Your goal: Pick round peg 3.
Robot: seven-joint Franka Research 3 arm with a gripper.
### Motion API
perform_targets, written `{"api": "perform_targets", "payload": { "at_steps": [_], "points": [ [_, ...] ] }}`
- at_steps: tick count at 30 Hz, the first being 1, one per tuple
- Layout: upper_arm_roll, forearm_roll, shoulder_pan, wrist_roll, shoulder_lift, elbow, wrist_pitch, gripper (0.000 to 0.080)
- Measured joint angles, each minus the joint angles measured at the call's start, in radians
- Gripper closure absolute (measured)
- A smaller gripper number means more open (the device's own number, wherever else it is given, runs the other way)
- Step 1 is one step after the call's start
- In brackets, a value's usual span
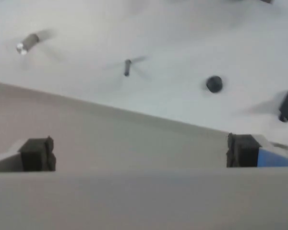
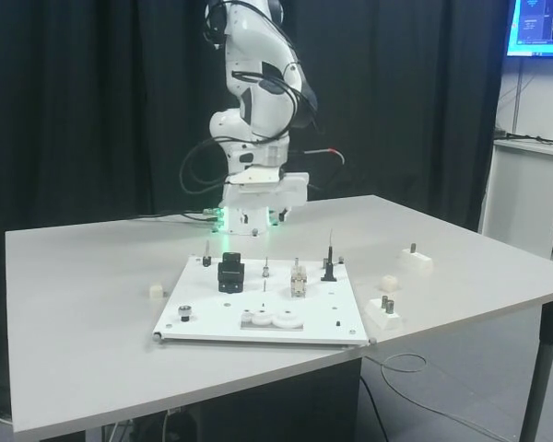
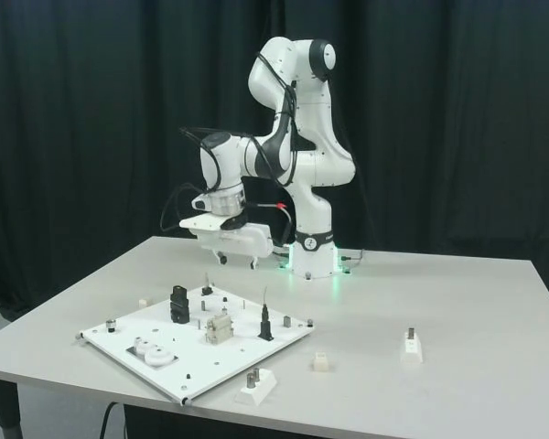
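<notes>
Gearwheels, white and flat [image 2: 267, 319], lie nearest us at the front edge of the white square assembly board [image 2: 313, 308] on the grey table [image 2: 74, 304]. Behind them stands a black blocky fixture [image 2: 230, 274], then a row of upright parts. These include a short grey round peg [image 2: 266, 269], another grey peg in a black foot at the board's back corner [image 2: 206, 258] and a tall black pin stand [image 2: 330, 262]. Round peg 3 should be among these uprights, but nothing marks the numbers and we cannot tell which one it is. Further back, the two-finger gripper of the white arm [image 1: 139, 152] hangs above the bare table just beyond the board's rear edge. It is well apart from every peg. Its black pads [image 1: 37, 154] are spread wide with nothing between them. The wrist view looks over the board edge at a stubby grey peg [image 1: 28, 42], a thin dark pin [image 1: 127, 67] and a black round knob [image 1: 214, 84]. Farthest back is the arm's base with its green light [image 2: 223, 214]. We judge this as the approach step, with the grasp not yet begun. To do it well we would bring the wrist over the board and centre the chosen peg between the pads. We would keep the fingers vertical and spread on the way down. They should clear the neighbouring uprights, close low on the shaft and lift straight up.
</notes>
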Motion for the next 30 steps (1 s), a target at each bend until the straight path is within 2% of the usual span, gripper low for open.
{"api": "perform_targets", "payload": {
  "at_steps": [10, 30],
  "points": [
    [0.0, -0.023, -0.018, 0.0, -0.05, -0.001, -0.037, 0.0003],
    [0.011, -0.017, -0.004, 0.0, -0.082, -0.003, -0.039, 0.0003]
  ]
}}
